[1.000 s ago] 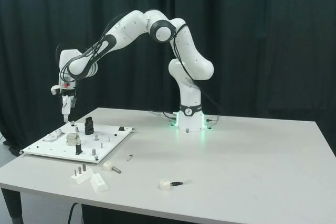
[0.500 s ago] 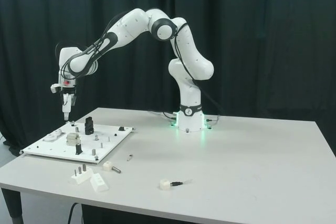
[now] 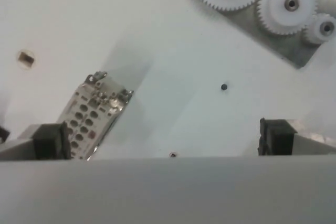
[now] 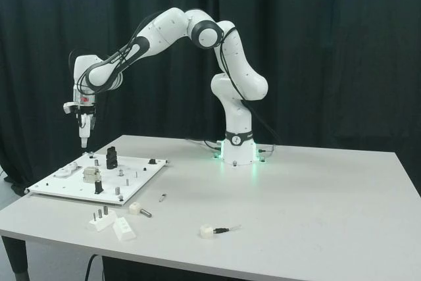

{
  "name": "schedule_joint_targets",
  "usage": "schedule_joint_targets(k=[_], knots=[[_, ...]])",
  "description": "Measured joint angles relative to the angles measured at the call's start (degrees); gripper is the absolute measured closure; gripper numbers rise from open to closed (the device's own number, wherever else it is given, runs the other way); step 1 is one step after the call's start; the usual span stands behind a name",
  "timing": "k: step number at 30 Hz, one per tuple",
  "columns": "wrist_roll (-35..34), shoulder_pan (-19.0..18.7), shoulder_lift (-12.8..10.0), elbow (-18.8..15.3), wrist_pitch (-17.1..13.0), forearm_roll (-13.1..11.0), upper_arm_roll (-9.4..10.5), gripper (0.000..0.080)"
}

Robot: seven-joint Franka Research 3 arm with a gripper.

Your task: Pick square peg 3.

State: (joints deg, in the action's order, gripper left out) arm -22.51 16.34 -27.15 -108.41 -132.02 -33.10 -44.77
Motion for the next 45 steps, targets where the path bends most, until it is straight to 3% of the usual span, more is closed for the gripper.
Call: schedule_joint_targets(k=[14,23,45], knots=[[1.74,-3.06,1.03,1.18,2.60,0.87,0.43,0.0003],[1.24,-6.62,0.90,1.88,2.72,0.84,2.28,0.0003],[-6.63,-13.59,-3.26,7.05,1.82,0.84,7.15,0.0003]])
